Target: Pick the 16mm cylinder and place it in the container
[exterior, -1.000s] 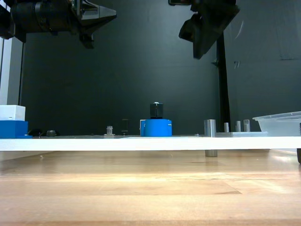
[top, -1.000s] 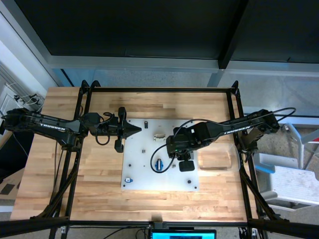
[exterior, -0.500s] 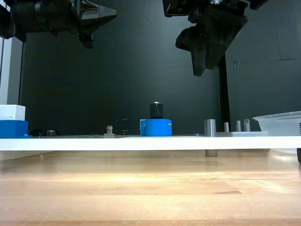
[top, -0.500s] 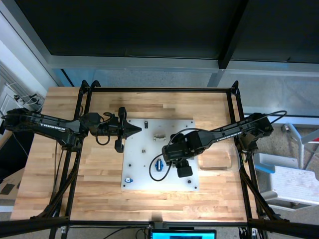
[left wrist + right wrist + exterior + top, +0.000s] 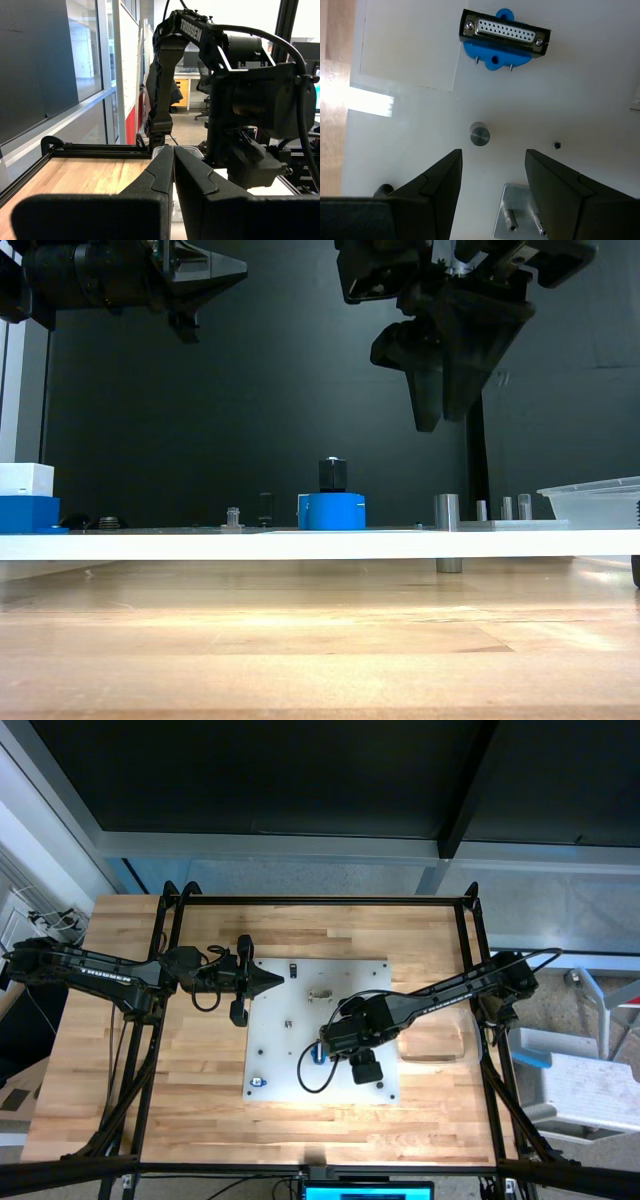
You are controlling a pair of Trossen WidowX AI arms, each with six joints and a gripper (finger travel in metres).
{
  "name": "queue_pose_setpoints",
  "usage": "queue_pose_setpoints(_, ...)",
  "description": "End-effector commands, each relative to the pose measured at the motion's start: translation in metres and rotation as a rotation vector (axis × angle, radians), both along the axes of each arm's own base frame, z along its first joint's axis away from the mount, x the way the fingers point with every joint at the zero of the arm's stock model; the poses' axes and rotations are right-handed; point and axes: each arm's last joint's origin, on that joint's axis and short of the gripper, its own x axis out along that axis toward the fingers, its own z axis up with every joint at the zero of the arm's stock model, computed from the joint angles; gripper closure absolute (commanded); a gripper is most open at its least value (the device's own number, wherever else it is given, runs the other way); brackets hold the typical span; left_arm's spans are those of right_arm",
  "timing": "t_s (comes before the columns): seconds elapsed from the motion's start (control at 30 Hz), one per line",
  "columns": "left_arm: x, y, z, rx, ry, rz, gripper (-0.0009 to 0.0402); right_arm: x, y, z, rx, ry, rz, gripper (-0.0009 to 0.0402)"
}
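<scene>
Hovering right gripper (image 5: 493,155), jaws spread, 16mm cylinder (image 5: 479,135) below, ahead of gap | left gripper (image 5: 173,150) at board (image 5: 275,1040) edge, jaws together

A desk (image 5: 200,1110) of light wooden planks is seen, bounded by a black metal frame (image 5: 320,901) whose rails are run along its far edge and both sides. A white square board (image 5: 285,1065) is laid on the middle of the desk. Just beside the board's right edge, the container (image 5: 447,1048), clear and shallow, is set on the bare wood. The left claw (image 5: 272,980), fingers pressed together, is held above the board's far left corner. The right claw (image 5: 432,423), fingers spread, is hung well above the board's near right part.
</scene>
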Motion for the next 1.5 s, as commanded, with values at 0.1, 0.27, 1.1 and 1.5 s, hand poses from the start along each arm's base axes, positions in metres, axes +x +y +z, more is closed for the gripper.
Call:
queue_pose_setpoints(0.1,0.0,0.0,0.0,0.0,0.0,0.0,0.0393,0.002,0.005,-0.007,-0.002,0.003,0.007,0.0219)
queue_pose_setpoints(0.27,0.0,0.0,0.0,0.0,0.0,0.0,0.0393,0.006,0.007,-0.016,-0.006,0.026,-0.004,0.0219)
queue_pose_setpoints(1.1,0.0,0.0,0.0,0.0,0.0,0.0,0.0393,0.007,0.008,-0.036,-0.013,0.029,-0.026,0.0221)
queue_pose_setpoints(1.5,0.0,0.0,0.0,0.0,0.0,0.0,0.0393,0.006,0.007,-0.047,-0.008,0.025,-0.041,0.0221)
